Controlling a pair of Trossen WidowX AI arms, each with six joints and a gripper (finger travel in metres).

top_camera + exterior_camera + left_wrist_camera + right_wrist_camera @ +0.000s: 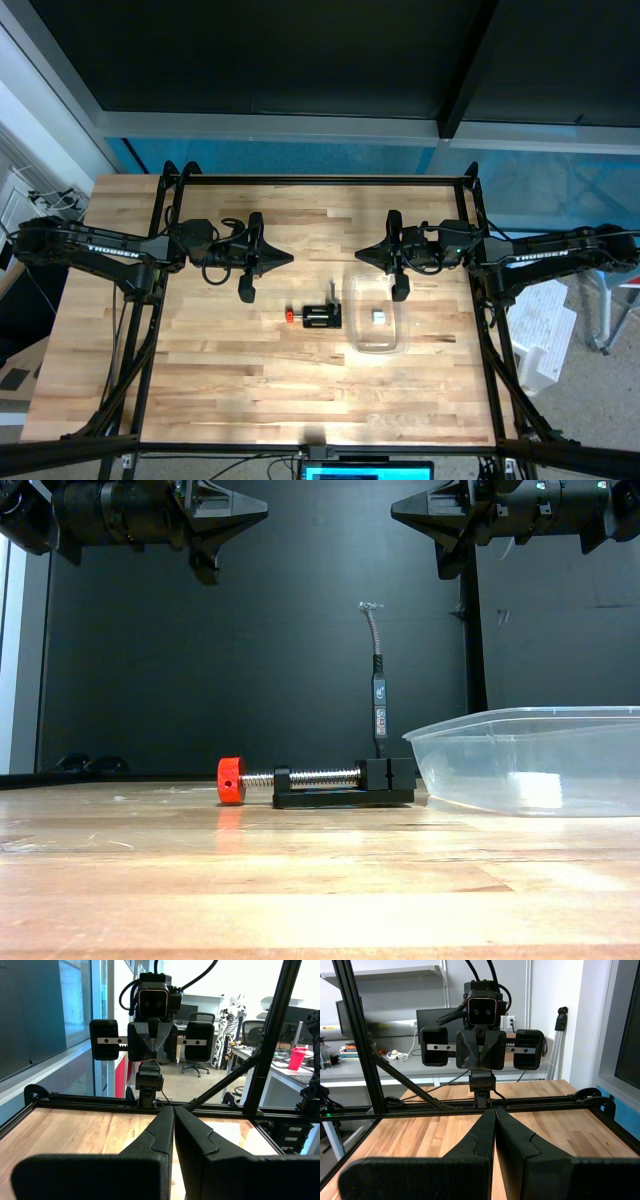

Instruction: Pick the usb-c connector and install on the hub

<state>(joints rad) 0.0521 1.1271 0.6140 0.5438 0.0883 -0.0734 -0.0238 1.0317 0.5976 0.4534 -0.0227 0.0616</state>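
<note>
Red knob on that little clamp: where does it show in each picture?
High view: red knob, centre, at the clamp's left end.
Low view: knob, low down, left of centre.
Left wrist view: absent; left gripper, shut, raised over the table.
Right wrist view: absent; right gripper, shut, likewise raised.
Shared landmark: the wooden table.

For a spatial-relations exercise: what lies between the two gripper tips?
Only air, in the low view: left gripper and right gripper hang shut, tip facing tip; vise and tub lie lower.
</note>
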